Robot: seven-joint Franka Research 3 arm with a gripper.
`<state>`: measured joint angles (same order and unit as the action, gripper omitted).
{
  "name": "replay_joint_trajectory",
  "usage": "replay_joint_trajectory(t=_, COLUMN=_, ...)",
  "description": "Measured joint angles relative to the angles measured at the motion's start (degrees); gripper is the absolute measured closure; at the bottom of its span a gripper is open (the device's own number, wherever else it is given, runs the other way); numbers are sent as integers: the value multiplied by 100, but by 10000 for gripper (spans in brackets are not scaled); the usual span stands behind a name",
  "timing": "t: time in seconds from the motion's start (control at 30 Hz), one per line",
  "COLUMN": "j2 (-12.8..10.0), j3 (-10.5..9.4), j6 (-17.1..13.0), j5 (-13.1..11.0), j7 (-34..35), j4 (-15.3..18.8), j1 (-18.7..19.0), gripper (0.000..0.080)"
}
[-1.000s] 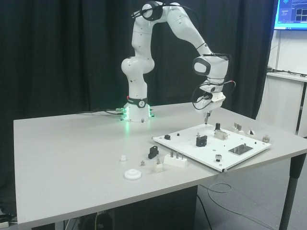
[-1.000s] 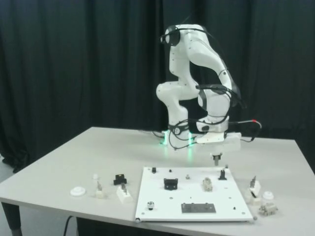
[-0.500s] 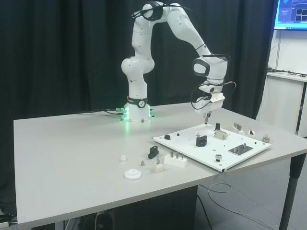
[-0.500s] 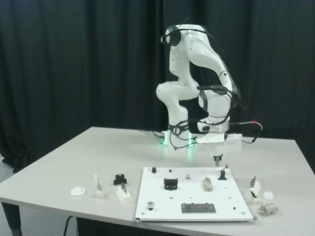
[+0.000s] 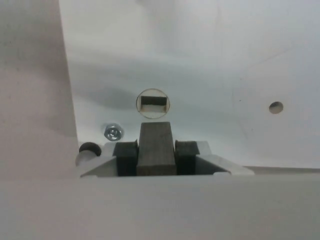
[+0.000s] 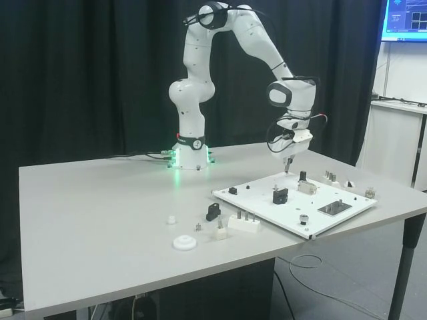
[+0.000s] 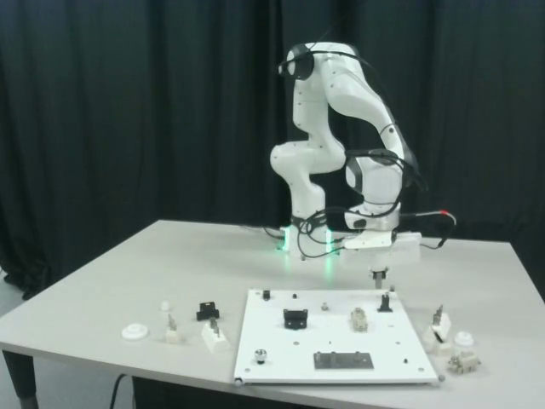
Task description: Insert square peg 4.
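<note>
In the wrist view a dark grey square peg (image 5: 156, 150) sits between two black fingers (image 5: 126, 151), with my gripper (image 5: 156, 156) shut on it. Just beyond the peg's tip, a square hole in a round insert (image 5: 153, 103) shows in the white board (image 5: 210, 60). From the room, the gripper (image 6: 288, 160) (image 7: 375, 277) hangs a little above the far edge of the white board (image 6: 263, 208) (image 7: 255, 341); the peg is too small to make out there.
The board carries a black holder (image 6: 279, 196) (image 7: 295, 319), a grey plate (image 6: 333, 207) (image 7: 343, 360), a nut (image 5: 113, 132) and a black knob (image 5: 90, 148). Loose parts lie on the table: a white ring (image 6: 184, 243), a white block (image 6: 243, 223), a black piece (image 6: 213, 212).
The wrist has risen slightly and drifted a little to the right in the second room view. The peg stays in the gripper.
</note>
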<state>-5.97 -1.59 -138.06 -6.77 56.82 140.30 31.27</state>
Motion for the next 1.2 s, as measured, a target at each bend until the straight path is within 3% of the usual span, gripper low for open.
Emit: replay_joint_trajectory(t=1.2, j2=-139, j3=-8, j6=-341, j5=41, j7=1, j4=72, j1=-4, gripper=648)
